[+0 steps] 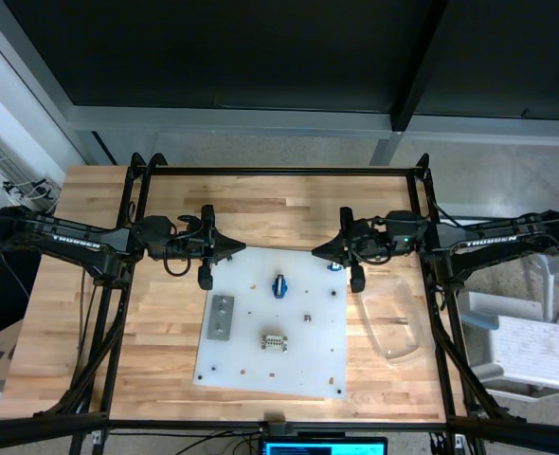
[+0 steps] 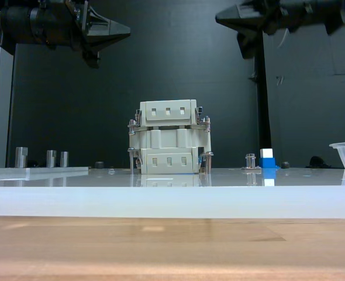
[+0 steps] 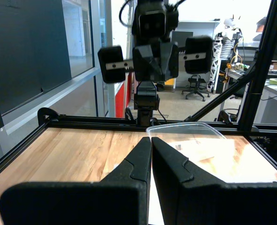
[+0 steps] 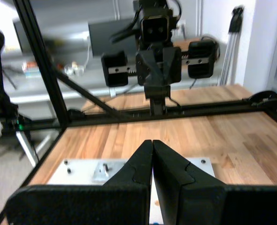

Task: Remove the HAN10-E connector and place it in the container

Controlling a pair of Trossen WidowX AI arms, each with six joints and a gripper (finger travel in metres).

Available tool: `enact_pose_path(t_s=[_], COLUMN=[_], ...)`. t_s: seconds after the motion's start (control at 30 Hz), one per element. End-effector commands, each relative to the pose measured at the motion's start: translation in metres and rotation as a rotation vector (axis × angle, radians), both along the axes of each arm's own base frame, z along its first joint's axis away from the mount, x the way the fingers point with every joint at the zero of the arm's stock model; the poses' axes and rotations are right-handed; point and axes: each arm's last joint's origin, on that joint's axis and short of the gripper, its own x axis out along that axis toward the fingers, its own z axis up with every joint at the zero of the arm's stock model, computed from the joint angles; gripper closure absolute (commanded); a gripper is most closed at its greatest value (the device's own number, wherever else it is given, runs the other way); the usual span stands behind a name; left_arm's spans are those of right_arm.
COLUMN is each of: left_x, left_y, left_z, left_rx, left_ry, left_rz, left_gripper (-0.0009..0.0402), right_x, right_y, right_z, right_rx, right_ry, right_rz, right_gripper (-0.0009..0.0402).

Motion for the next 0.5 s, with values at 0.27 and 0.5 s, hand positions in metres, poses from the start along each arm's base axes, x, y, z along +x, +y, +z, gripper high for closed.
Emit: enact_pose_path(t_s=[0.27, 0.5], left_x=[0.000, 0.000], left_y=[0.000, 0.000], left_z=[0.000, 0.000], left_rx=[0.000, 0.000], left_ry=[-0.001, 0.000], left_rz=[0.000, 0.000], left_gripper=[0.0393, 0.0393], right_x=[0.037, 0.067], right_y=[0.010, 0.026], right_z=[0.035, 0.051], right_rx=[-0.003, -0.003], right_ry=[0.281, 0.484], right_rz=[0.041, 0.027], right_gripper=[0.0393, 0.0393])
